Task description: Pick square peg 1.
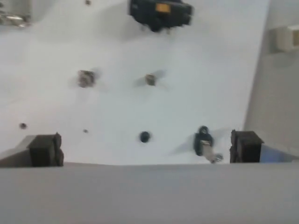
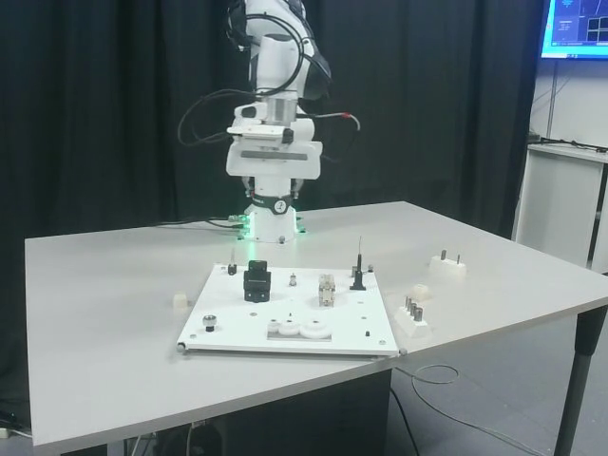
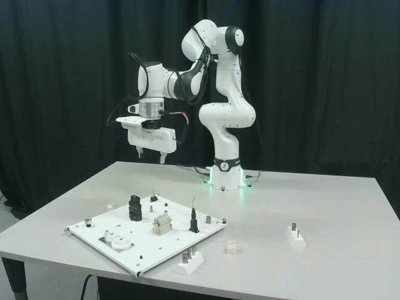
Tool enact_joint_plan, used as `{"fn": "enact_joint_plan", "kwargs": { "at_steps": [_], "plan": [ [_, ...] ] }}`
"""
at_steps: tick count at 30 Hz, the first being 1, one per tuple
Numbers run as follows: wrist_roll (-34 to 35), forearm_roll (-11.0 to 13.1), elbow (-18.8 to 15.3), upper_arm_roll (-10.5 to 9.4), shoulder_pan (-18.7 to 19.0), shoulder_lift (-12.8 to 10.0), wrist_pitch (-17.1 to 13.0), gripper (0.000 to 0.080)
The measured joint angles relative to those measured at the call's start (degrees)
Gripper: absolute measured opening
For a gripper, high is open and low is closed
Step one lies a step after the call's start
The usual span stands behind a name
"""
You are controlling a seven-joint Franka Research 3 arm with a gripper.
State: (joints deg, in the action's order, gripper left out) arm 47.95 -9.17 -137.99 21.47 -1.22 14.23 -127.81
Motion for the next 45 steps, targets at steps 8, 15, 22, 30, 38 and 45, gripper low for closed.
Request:
{"fn": "enact_joint_plan", "kwargs": {
  "at_steps": [8, 15, 22, 30, 38, 45],
  "plan": [
    [-1.96, 0.62, 0.36, -1.61, 3.48, -0.47, -2.22, 0.08],
    [-2.09, 2.12, 1.59, -3.52, 6.79, -1.71, -3.75, 0.08],
    [-2.97, 2.47, 3.46, -6.12, 9.07, -3.71, -4.24, 0.08],
    [-2.97, 4.27, 5.27, -9.77, 10.08, -6.06, -4.49, 0.08],
    [-2.97, 8.48, 8.1, -14.52, 10.26, -8.85, -4.52, 0.08],
    [-2.12, 10.81, 11.63, -19.44, 10.4, -12.23, -4.38, 0.08]
  ]
}}
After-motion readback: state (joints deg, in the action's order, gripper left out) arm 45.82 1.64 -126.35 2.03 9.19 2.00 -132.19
